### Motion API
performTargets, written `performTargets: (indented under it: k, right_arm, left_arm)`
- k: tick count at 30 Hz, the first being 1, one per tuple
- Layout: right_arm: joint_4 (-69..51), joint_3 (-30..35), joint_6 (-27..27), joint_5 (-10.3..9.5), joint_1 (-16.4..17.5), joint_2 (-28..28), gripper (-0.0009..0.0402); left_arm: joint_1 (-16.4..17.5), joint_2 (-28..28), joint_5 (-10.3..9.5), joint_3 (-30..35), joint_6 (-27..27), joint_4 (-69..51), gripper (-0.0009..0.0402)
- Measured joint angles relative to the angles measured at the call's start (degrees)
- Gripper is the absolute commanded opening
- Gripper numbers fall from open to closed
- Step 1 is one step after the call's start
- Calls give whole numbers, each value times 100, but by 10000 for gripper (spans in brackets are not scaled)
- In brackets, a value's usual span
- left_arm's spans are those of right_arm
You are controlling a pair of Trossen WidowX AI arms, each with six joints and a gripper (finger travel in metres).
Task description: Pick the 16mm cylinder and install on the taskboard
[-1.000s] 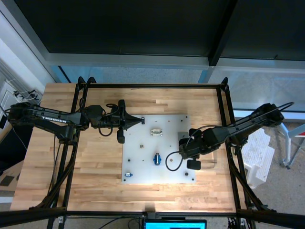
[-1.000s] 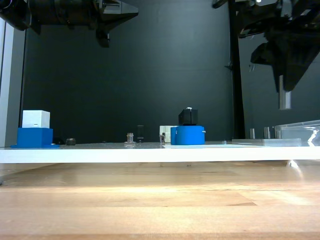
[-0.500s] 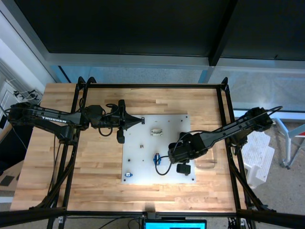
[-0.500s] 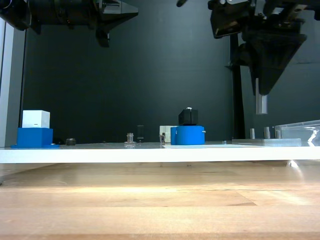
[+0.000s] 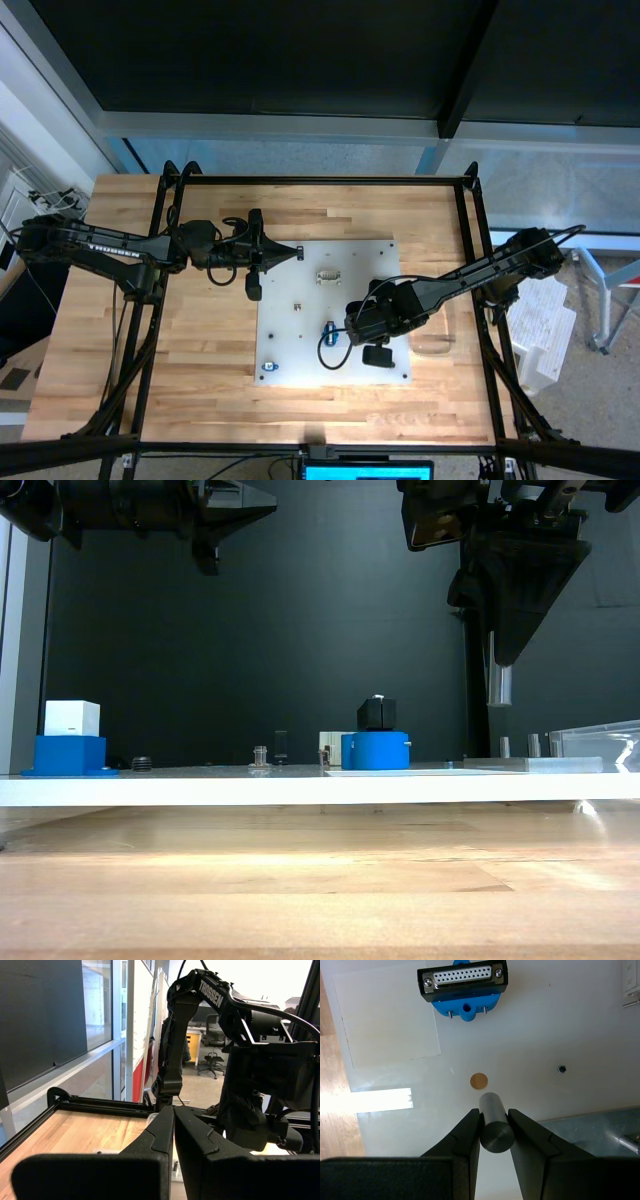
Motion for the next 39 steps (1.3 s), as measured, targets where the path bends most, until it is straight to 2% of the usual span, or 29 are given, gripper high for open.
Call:
performTargets:
  k: [18,39]
  right_arm:
    - [111,-7,48,0,22,0,9]
    - [155,-20,59,-7,166,446,9]
  left_arm:
    - [0,0,2,0,0,0,0]
    - [0,2,0,0,2,2,0]
